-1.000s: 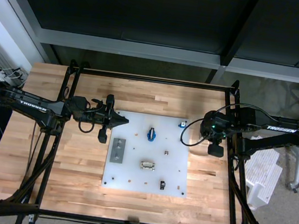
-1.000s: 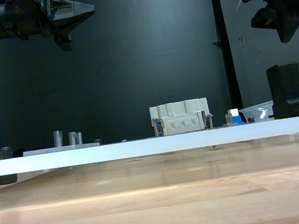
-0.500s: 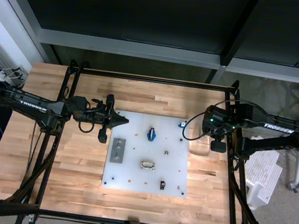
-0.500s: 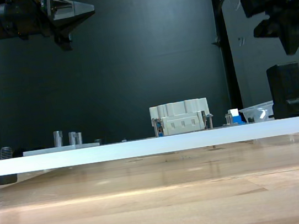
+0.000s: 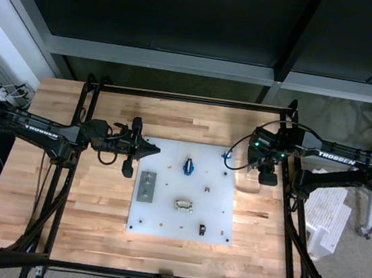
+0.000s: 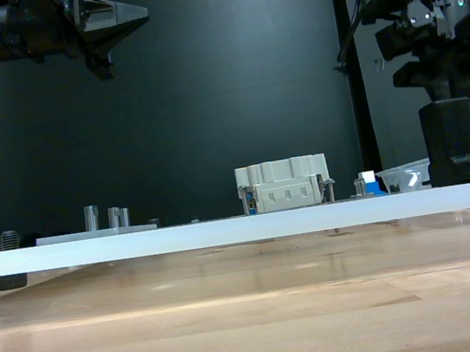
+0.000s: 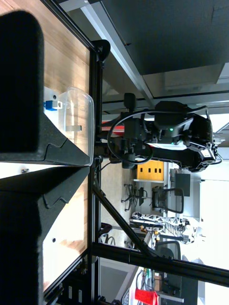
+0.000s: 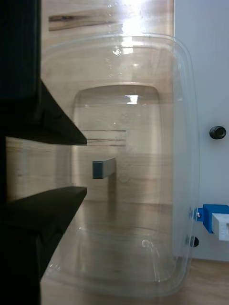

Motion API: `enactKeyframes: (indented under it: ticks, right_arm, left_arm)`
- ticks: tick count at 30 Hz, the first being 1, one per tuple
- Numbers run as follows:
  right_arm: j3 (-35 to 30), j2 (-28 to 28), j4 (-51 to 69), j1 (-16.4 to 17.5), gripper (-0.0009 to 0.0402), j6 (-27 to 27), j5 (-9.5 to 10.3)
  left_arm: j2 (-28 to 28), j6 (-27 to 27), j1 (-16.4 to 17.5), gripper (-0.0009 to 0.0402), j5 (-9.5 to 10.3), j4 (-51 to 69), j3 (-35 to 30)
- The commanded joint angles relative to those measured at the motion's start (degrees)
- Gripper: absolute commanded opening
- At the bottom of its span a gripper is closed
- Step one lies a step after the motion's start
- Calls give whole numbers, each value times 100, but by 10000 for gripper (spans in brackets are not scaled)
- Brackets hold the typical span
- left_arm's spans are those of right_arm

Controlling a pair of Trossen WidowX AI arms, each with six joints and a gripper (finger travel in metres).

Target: Pick the 16mm bar and install on taskboard

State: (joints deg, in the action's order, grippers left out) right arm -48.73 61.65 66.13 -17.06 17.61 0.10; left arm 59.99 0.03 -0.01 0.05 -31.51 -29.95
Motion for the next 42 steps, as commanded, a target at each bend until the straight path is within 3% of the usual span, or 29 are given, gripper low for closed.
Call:
enactKeyframes:
  ticks: [1,11,17,27,31,42]
  right_arm:
    - [205,2,-175,-17,157,-11,-11]
    - [776,2,-863,-59,211,11,-63]
    - [964,155,-1158,-127,223,138,-507]
    - [1110,450,-1504,-144,228,330,-435]
    - [1252,450,-1665,-142,228,470,-195]
    - [1357,450,-1762,-144,228,533,-199]
  left_arm:
    - [2,-2,2,0,-2,-2,0]
    - [2,-2,0,0,-2,-2,0]
    - [2,-2,0,0,-2,-2,0]
    - [2,-2,0,0,-2,-2,0]
    - [2,-2,2,0,-2,-2,0]
    - [2,-2,2,0,-2,-2,0]
